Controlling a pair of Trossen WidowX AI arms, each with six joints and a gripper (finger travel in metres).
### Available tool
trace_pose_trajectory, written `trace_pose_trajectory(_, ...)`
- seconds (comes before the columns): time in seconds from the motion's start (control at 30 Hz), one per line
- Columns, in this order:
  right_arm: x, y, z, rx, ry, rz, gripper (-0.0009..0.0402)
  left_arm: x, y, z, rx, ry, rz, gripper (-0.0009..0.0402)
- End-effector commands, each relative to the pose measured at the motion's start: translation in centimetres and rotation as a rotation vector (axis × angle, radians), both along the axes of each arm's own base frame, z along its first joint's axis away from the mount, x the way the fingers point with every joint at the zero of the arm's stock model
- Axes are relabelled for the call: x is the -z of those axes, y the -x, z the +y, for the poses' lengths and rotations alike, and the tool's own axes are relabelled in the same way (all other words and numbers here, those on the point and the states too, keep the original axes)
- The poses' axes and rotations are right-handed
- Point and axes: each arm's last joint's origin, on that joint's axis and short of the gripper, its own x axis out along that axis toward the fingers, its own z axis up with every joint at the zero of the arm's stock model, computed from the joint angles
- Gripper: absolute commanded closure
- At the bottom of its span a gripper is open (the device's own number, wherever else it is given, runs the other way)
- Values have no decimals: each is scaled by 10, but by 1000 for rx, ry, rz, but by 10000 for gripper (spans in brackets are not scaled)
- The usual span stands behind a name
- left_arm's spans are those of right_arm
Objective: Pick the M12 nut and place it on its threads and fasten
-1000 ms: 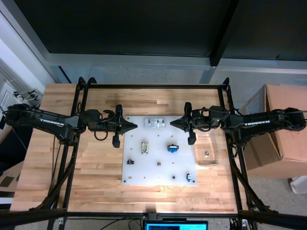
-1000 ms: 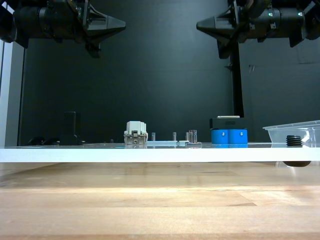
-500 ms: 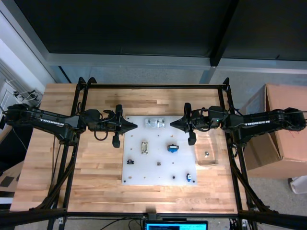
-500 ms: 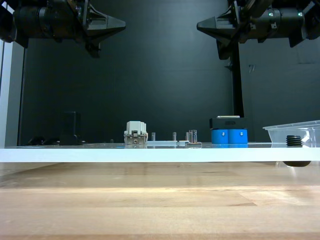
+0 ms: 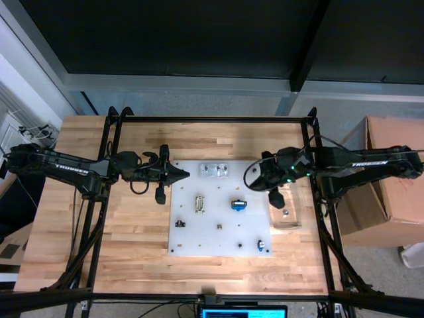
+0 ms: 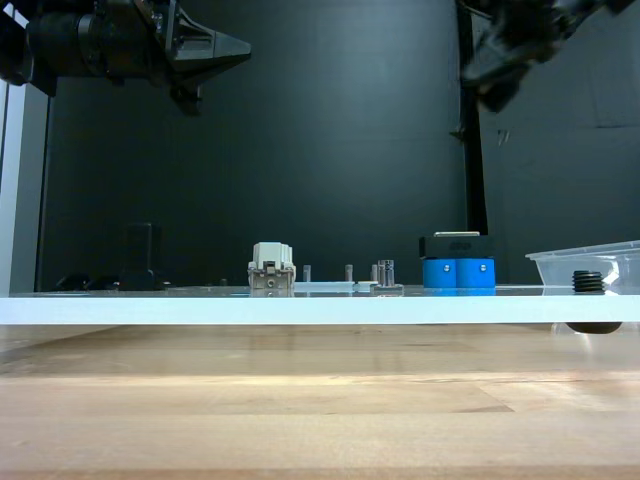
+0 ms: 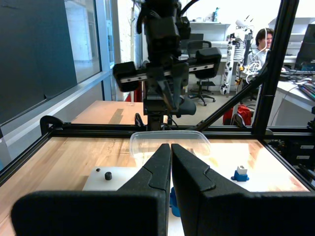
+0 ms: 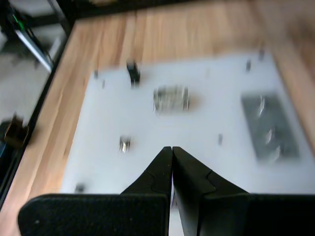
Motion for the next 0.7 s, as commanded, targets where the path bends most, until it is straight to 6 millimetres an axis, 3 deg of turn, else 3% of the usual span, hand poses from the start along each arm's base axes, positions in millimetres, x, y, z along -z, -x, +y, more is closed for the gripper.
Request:
trace_pose_trajectory(0.03,-4,11,7,25,-5,138,393,0,0,0,0,0,0,393)
trace_pose_trajectory(0.4,1,44,19,54,-26,497,393,0,0,0,0,0,0,393)
trace_pose_trajectory(0.7,12,57,25,64,15,725,393,0,0,0,0,0,0,393)
